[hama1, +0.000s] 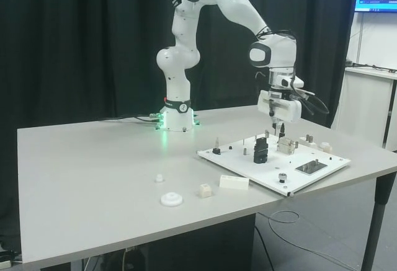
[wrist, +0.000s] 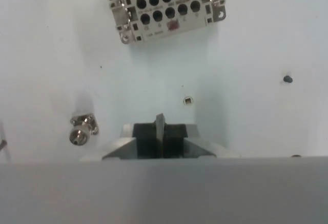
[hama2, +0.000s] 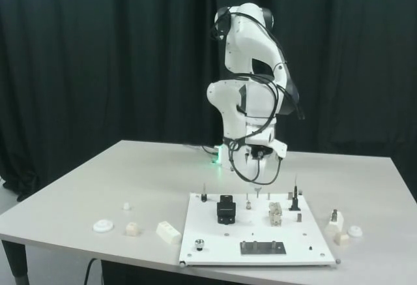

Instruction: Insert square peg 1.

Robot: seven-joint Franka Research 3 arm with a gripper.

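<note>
Above the white board (hama1: pixel 273 159) the gripper (wrist: pixel 160 141) hangs, fingers pinched on a thin peg (wrist: pixel 160 126) held upright, I judge, to drop into the small square hole (wrist: pixel 188 100) beside it.

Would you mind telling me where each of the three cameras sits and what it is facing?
Wrist view: on the arm's wrist, looking down past the gripper at the white board and its multi-pin connector.
First room view: off a table corner, facing the whole arm from its side.
Second room view: across the grey table, facing the arm front on.
Both room views share the board, the arm and the loose white parts.
</note>
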